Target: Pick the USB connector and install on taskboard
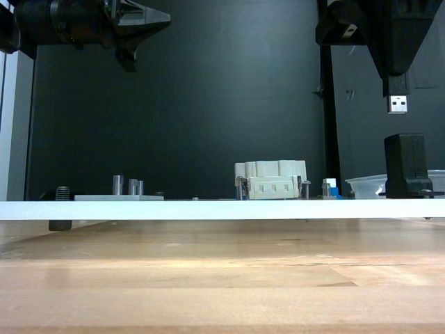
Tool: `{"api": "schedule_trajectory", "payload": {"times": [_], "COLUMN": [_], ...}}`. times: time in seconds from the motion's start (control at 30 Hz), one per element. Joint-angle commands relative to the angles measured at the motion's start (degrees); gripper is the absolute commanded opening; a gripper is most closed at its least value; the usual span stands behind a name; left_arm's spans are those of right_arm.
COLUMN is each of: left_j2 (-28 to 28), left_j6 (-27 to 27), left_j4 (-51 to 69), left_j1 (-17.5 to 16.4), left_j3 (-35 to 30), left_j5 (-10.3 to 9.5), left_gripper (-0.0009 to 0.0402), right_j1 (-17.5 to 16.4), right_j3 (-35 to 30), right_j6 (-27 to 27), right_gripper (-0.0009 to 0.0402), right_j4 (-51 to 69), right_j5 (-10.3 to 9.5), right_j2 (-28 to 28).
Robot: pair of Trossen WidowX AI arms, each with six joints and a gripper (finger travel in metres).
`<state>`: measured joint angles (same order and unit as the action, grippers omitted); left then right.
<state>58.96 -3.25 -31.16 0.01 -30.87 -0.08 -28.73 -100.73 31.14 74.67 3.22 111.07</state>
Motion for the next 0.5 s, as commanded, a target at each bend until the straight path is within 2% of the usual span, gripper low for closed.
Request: {"api": "schedule_trajectory", "payload": {"times": [0.03, 0.5], "left_j2": [0.0, 0.0], "left_j6": [0.02, 0.02], "left_j4": [-0.02, -0.02], "left_j1": [0.0, 0.0], "left_j3": [-0.02, -0.02], "left_j5": [0.02, 0.02], "left_gripper": [0.0, 0.0], "right_j1": [-0.11, -0.57], "right_j3": [-0.37, -0.28], "right_j6": [-0.11, -0.11], "right_gripper": [0.0, 0.0], "right_j4": [-0.31, -2.03], "right_j5": [-0.31, -0.2], "right_j2": [0.87, 2.21]}}
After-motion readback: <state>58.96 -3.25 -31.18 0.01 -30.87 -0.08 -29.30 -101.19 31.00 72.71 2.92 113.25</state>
